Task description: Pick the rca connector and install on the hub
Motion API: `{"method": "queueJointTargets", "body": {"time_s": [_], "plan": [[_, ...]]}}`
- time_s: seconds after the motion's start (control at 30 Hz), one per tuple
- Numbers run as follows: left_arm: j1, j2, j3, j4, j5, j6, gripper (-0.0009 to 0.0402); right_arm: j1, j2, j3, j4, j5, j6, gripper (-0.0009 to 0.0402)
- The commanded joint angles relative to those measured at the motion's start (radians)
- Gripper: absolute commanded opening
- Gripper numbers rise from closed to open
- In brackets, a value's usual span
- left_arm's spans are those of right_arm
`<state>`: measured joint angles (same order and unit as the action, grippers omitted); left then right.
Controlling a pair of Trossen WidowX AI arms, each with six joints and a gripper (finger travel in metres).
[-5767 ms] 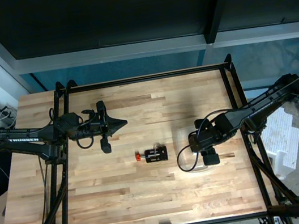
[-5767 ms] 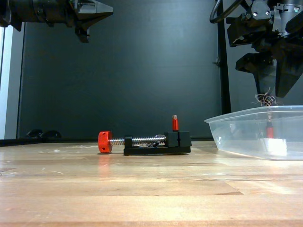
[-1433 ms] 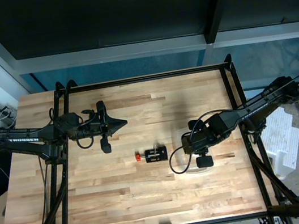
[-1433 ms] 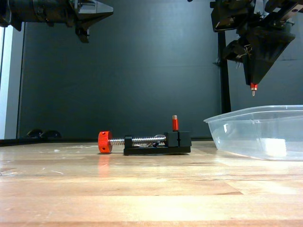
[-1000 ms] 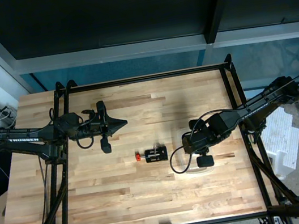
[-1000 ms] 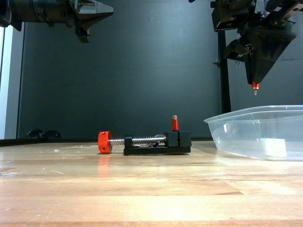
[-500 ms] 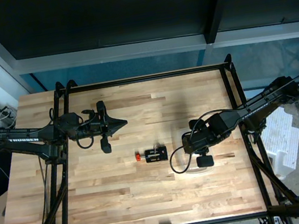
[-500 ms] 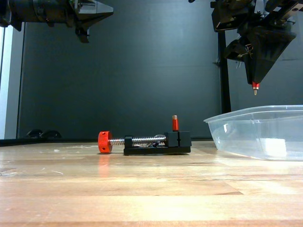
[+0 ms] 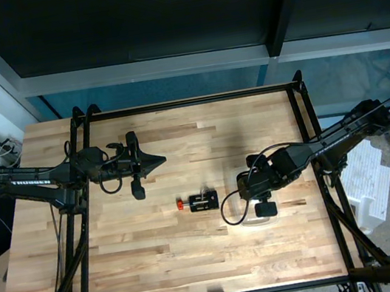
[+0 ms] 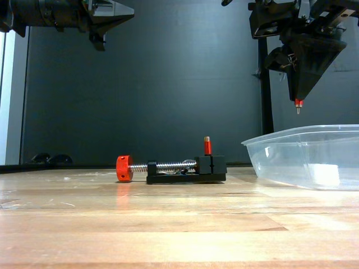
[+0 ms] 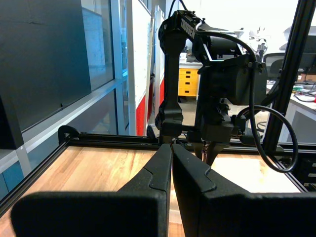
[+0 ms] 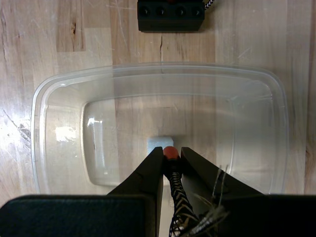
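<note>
Right gripper [image 10: 298, 96] holds the rca connector [image 10: 298, 104] in the air above the clear tray [image 10: 263, 159].

The right fingers are clamped on the rca connector, its red tip and pin poking out below the fingertips, above the small white cube [image 12: 159, 144] on the tray's floor and clear of the rim. The hub [image 10: 185, 168] sits on the table [image 10: 168, 224] left of the tray, with bare wood between them. The left gripper [image 9: 161, 160] hangs high over the table's left side, well apart from the hub, its fingers pressed together on nothing.
</note>
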<state>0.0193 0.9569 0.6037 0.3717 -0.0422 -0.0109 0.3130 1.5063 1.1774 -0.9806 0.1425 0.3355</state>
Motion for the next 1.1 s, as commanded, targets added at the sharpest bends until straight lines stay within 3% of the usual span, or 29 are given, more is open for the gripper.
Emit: {"method": "queueJointTargets", "body": {"time_s": [0.03, 1.1], "plan": [[0.0, 0.0, 0.0, 0.0, 0.0, 0.0, 0.0001, -0.001, 0.024, 0.026, -0.002, -0.001, 0.0, 0.0], [0.0, 0.0, 0.0, 0.0, 0.0, 0.0, 0.0001, -0.036, 0.305, 0.31, -0.008, -0.005, 0.0, 0.0]]}}
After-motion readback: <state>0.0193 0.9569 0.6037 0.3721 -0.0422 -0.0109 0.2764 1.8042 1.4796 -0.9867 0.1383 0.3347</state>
